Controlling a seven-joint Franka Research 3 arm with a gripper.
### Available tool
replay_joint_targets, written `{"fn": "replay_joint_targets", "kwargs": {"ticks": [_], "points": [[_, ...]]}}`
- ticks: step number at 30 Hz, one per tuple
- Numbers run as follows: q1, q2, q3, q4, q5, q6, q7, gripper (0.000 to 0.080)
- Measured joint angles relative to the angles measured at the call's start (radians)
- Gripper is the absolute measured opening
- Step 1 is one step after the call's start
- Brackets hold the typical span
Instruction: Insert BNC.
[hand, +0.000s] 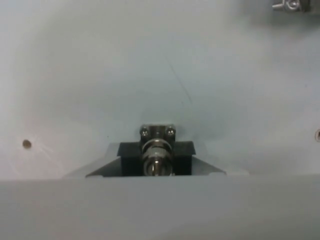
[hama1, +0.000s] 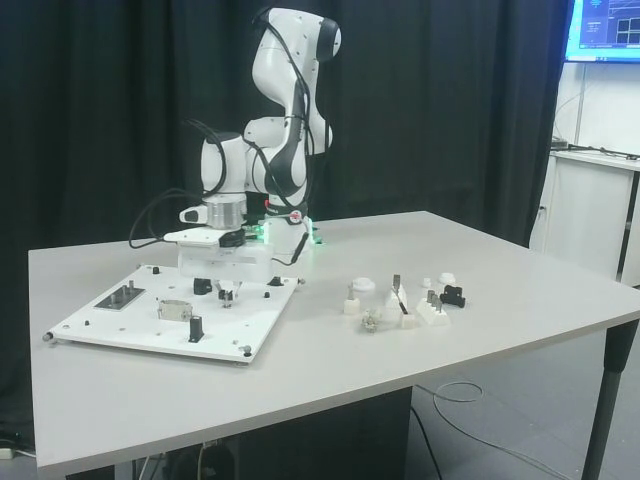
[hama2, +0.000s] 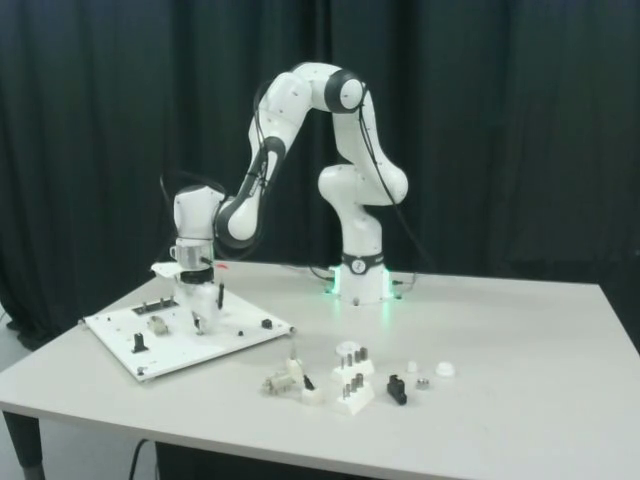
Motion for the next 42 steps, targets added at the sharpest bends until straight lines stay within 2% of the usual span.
{"fn": "replay_joint_targets", "kwargs": {"ticks": [5,42], "points": [[0.000,0.001,-0.001,0.001,0.021,0.000,0.008,0.0121],[0.000,0.008,-0.001,0.007,0.027,0.000,-0.013,0.0121]]}}
